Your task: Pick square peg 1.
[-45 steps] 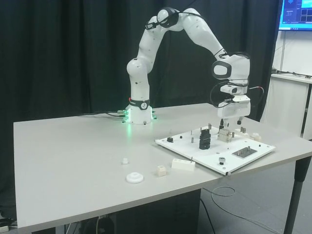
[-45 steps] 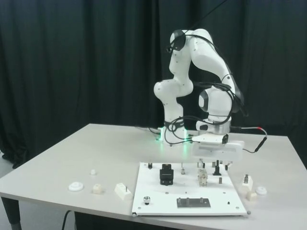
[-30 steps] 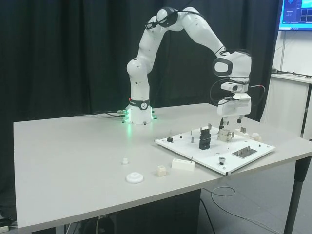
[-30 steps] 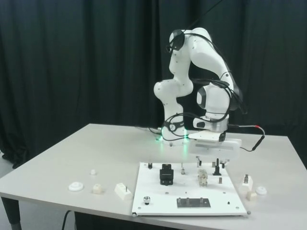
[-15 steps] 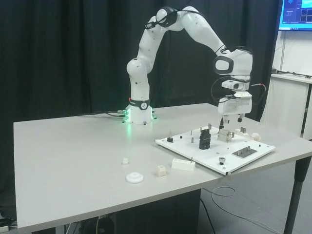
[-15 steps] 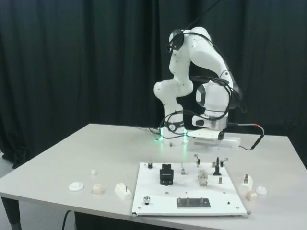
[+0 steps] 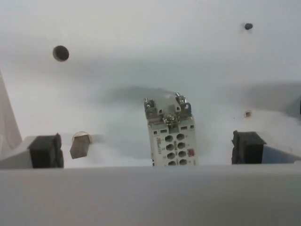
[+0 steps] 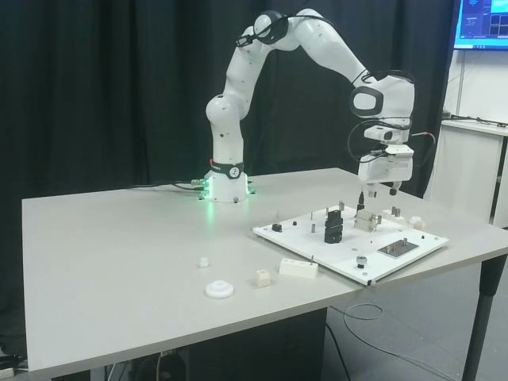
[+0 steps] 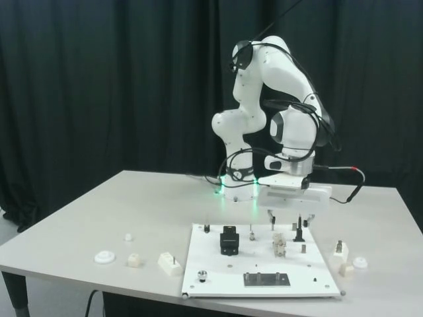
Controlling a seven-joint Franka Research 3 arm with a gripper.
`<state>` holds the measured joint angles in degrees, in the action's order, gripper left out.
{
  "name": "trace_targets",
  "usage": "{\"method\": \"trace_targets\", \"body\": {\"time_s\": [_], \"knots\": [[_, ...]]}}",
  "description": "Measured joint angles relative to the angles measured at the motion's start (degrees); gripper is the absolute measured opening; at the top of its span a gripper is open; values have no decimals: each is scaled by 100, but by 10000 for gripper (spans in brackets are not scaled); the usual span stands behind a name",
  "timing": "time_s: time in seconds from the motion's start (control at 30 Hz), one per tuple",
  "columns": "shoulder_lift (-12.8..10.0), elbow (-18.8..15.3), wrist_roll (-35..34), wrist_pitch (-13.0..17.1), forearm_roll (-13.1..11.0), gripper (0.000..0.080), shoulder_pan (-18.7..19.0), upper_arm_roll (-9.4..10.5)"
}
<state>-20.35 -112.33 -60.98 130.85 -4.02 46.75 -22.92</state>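
Hovering higher now, claw (image 8: 379,190) open

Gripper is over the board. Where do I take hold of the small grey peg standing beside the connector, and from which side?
Probably from straight above, closing on the top of the peg across two opposite sides, which look flat. It stands upright on the white board, apart from the connector, so only its upper end is free. The open gripper is centred nearer the connector; shift it over first.

Open air under the claw (image 9: 287,220); connector block (image 9: 279,247) stands directly below.
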Motion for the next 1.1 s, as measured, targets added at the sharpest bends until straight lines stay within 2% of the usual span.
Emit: {"method": "trace_targets", "body": {"time_s": [0.43,0.67,1.1], "knots": [[0,136,52,-115,44,800,-15,-22],[0,269,297,-261,151,800,-77,-120],[23,688,1594,-747,169,800,-434,-458]]}}
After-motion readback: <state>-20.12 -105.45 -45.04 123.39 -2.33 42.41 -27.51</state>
